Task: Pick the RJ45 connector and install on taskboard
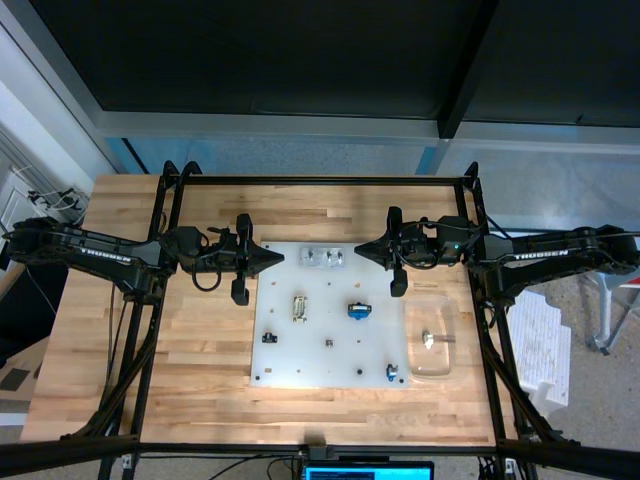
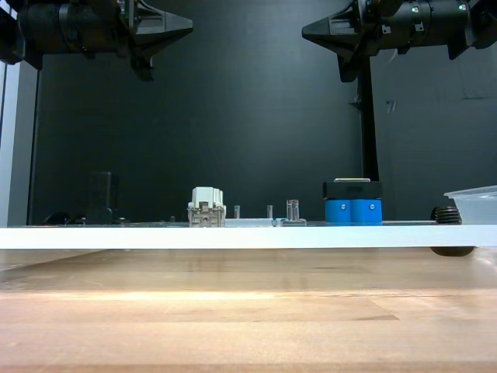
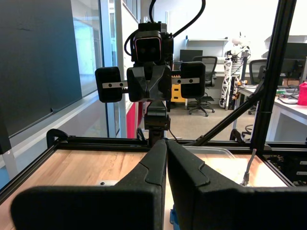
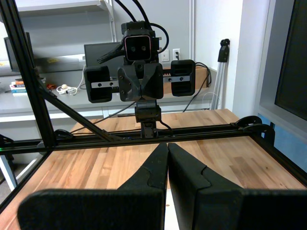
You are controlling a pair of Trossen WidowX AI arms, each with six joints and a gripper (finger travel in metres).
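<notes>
left pincer (image 1: 279,258) and right pincer (image 1: 361,250), both closed on nothing, face each other high over the white board (image 1: 300,362) at its far edge, with open room between.

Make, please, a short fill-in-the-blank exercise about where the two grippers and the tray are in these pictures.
1. The left gripper and the right gripper, raised over the white board's far edge, point ___ each other.
2. Both grippers are ___.
3. The clear tray lies to the board's ___.
Missing words: toward; shut; right.
</notes>
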